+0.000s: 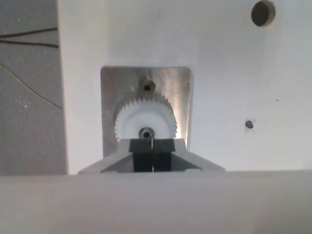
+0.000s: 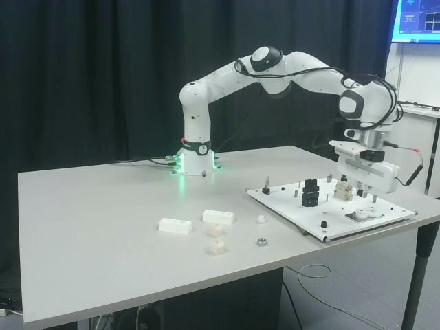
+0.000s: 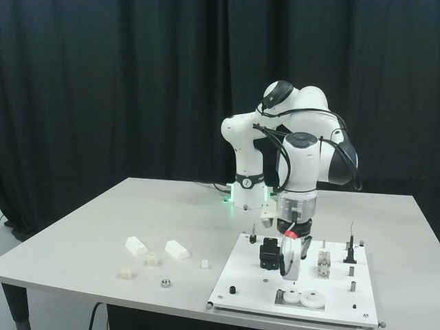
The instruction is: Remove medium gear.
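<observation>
**My tool hangs above the white gear in its metal recess**

The grey metal recess (image 1: 145, 105) sunk in my white assembly board (image 1: 219, 87) holds a white toothed plastic gear (image 1: 145, 118) seated on a dark pin, with a second bare pin (image 1: 147, 87) beside it. In the second room view two white gears (image 3: 303, 298) lie side by side at the board's near edge. On the board also stand a black block (image 3: 269, 255) and small upright posts. On the grey tabletop (image 2: 103, 206), well apart from the board, lie two white wedge-shaped blocks (image 2: 196, 221), small cubes and a metal nut (image 2: 261, 241). My tool (image 1: 152, 157) hovers directly above the gear, its black fingers pressed together, gripping nothing.
</observation>
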